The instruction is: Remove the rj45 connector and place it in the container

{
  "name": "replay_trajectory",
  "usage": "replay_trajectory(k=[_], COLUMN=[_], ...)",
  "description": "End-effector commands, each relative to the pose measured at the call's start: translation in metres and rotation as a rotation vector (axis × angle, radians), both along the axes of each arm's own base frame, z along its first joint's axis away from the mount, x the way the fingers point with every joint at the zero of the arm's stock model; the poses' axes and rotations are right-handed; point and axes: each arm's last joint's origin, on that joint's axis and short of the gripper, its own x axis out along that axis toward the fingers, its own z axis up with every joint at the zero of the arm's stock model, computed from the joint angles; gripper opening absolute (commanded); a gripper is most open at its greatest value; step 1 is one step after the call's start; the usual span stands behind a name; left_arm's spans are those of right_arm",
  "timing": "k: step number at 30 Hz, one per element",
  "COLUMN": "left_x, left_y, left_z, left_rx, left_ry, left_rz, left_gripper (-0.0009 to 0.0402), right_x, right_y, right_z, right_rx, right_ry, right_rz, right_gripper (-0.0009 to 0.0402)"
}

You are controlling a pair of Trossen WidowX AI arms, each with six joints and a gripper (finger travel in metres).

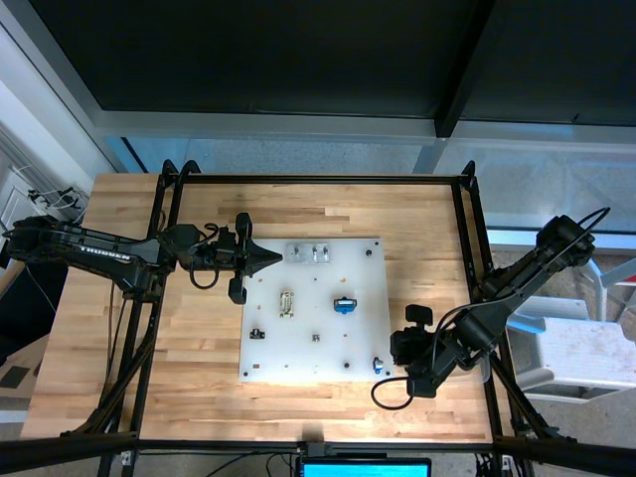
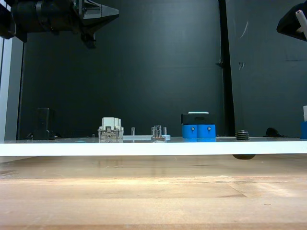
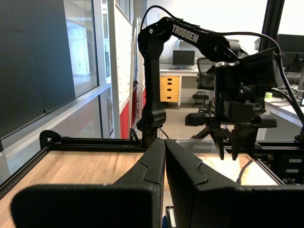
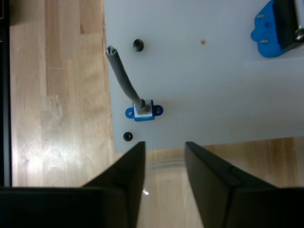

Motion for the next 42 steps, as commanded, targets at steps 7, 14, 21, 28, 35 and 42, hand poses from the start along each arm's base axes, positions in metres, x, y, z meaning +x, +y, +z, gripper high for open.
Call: replay_trajectory(k=[7,14,21,28,35,42], left_x=[0.000,0.000,0.000,0.000,0.000,0.000], left_y=[0.000,0.000,0.000,0.000,0.000,0.000], left_z=[0.000,0.000,0.000,0.000,0.000,0.000], left_rx=[0.000,0.000,0.000,0.000,0.000,0.000], left_ry=[0.000,0.000,0.000,0.000,0.000,0.000], left_rz=[0.000,0.000,0.000,0.000,0.000,0.000], left_gripper=[0.0000,0.0000,0.0000,0.0000,0.0000,0.0000], right_x=[0.005,0.011,0.016,0.017,0.017,0.018], right_y=[0.006,0.011,0.015,0.015,0.012,0.011], right_z=[-0.007,-0.015,-0.022,-0.034,-0.041,-0.047], right_rx=[-0.033,-0.048,-0.048,-0.043,-0.058,-0.062], right_ry=[-0.029,-0.047,-0.064,-0.082,-0.096,-0.088], right_rz=[-0.012,-0.009,0.016,0.031,0.018,0.022], right_gripper=[0.0202,0.0206,0.0206,0.0206,0.0206,0.0206])
